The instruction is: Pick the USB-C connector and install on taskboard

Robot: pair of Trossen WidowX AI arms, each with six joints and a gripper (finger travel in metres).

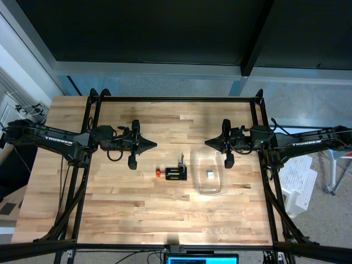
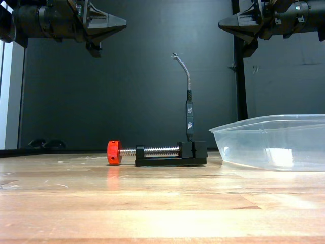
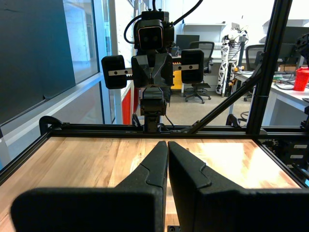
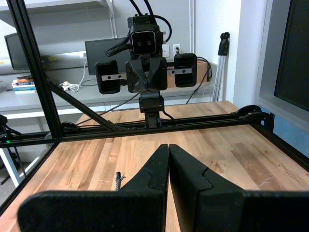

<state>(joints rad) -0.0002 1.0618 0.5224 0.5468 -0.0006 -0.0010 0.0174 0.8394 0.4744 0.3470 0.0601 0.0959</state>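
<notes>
The taskboard sits near the middle of the table, with its knob at the left end. Just to its right lies the tray, with a small square piece inside. The left gripper and right gripper hang above and farther back, their tips facing each other, apart.

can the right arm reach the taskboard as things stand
Probably yes. The right tool, shut, hangs high near the clear tray; the taskboard lies uncovered beside the tray. The left tool, shut, hangs high too.
</notes>
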